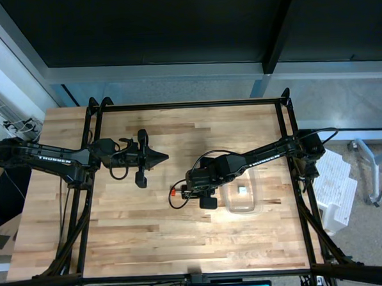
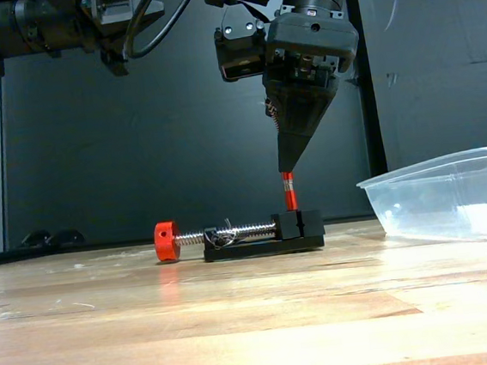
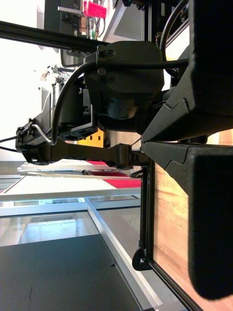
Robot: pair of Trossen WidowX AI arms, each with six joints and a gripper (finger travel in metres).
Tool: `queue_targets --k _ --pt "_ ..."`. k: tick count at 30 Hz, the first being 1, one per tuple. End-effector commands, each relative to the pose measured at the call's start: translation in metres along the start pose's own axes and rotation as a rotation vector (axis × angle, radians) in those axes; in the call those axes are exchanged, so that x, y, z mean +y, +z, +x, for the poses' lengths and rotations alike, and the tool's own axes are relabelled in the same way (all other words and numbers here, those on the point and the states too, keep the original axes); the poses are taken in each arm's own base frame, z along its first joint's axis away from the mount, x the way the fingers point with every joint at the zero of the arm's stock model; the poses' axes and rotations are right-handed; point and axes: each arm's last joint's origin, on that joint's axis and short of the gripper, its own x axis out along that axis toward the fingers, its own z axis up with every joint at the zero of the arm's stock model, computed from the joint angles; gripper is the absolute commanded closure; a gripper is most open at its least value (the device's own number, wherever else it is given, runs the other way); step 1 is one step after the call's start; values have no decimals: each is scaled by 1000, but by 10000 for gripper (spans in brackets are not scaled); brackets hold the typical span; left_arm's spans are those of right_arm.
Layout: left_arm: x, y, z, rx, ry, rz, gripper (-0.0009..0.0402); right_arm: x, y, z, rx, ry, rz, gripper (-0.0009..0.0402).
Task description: Pick the RCA connector and install on taskboard
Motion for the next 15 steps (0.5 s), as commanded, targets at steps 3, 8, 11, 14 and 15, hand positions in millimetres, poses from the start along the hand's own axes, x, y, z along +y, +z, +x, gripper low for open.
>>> queue_targets --k 3,8,11,14,15 --pt "0 0 0 0 0 0 393 -1 -3 4 12 -3 2 375" --pt "0 0 0 0 0 0 393 -2 -6 9 15 -4 3 375" --pt "0 0 0 0 0 0 393 -2 -7 10 15 -5 2 375" --pt "0 0 0 0 0 0 393 -2 -7 10 12 -11 1 375" --pt "0 0 0 0 0 0 393 -3 -7 10 12 -12 0 375"
